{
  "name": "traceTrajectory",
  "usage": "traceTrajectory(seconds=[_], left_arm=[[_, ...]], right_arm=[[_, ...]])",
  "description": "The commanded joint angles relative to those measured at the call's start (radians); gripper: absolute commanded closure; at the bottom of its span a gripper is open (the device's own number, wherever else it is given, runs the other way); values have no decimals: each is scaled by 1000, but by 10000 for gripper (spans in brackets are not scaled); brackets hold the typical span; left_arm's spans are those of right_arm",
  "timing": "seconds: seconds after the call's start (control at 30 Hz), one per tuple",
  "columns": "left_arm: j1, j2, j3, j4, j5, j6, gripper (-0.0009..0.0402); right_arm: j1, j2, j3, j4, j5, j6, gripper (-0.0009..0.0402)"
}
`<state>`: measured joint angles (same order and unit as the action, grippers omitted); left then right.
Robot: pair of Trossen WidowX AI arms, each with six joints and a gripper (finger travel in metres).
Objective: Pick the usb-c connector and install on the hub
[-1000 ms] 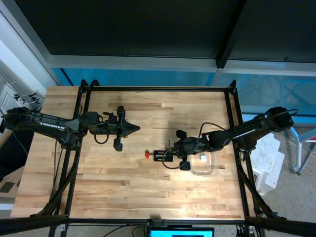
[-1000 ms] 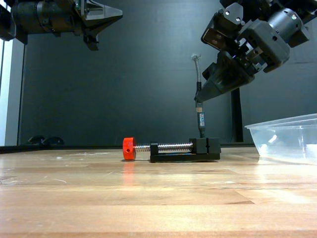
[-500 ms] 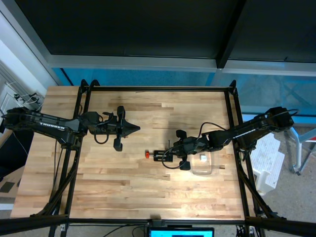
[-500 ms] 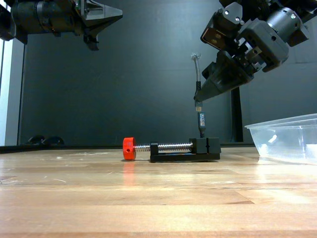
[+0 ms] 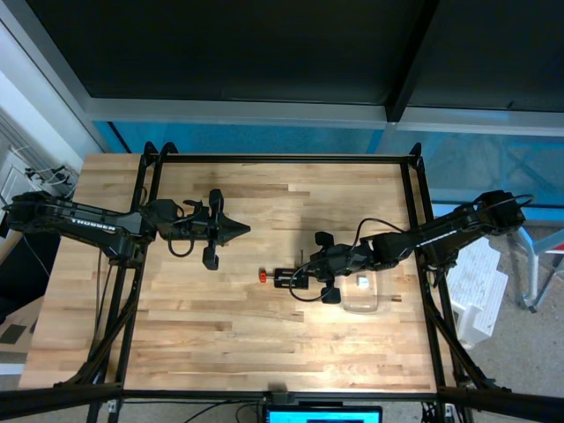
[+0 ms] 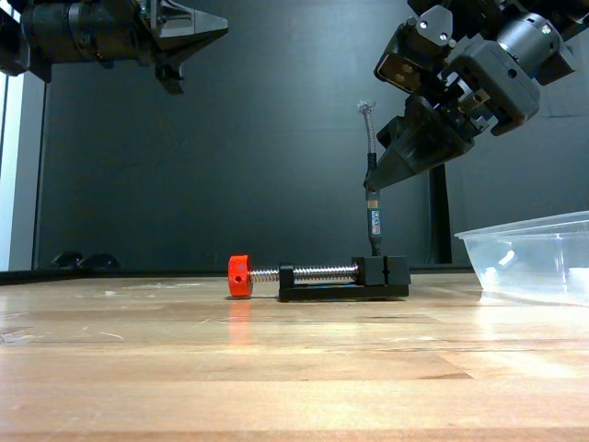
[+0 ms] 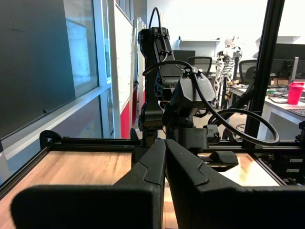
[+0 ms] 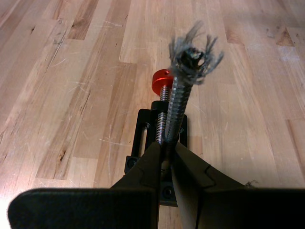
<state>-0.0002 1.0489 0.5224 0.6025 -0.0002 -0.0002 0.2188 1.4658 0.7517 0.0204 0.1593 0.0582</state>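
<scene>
Low view: right gripper [image 6: 372, 184] clenched on stem [image 6: 367, 138], apparently steadying it upright in hub [image 6: 342, 276]. Connector [image 5: 362, 282] lies in tray [image 5: 359, 310] beside hub, unpicked. Left gripper [image 6: 221, 25] parked high, closed, empty.

A robotics lab: robot arms [image 5: 88, 222] flank a black-framed wooden table [image 5: 264, 344], left gripper [image 7: 165, 143] closed above its left half, right gripper [image 8: 166, 149] pinching a grey stem [image 8: 172, 105] mid-table; office chairs [image 7: 202, 64] and desks [image 7: 288, 102] beyond.
</scene>
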Motion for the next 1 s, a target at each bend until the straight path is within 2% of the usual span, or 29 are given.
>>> traceTrajectory(seconds=[0.03, 0.77, 1.0], left_arm=[[0, 0, 0, 0, 0, 0, 393], [0, 0, 0, 0, 0, 0, 393], [0, 0, 0, 0, 0, 0, 393]], right_arm=[[0, 0, -2, -2, -1, 0, 393], [2, 0, -3, -9, 6, 33, 393], [1, 33, -8, -4, 6, 34, 393]])
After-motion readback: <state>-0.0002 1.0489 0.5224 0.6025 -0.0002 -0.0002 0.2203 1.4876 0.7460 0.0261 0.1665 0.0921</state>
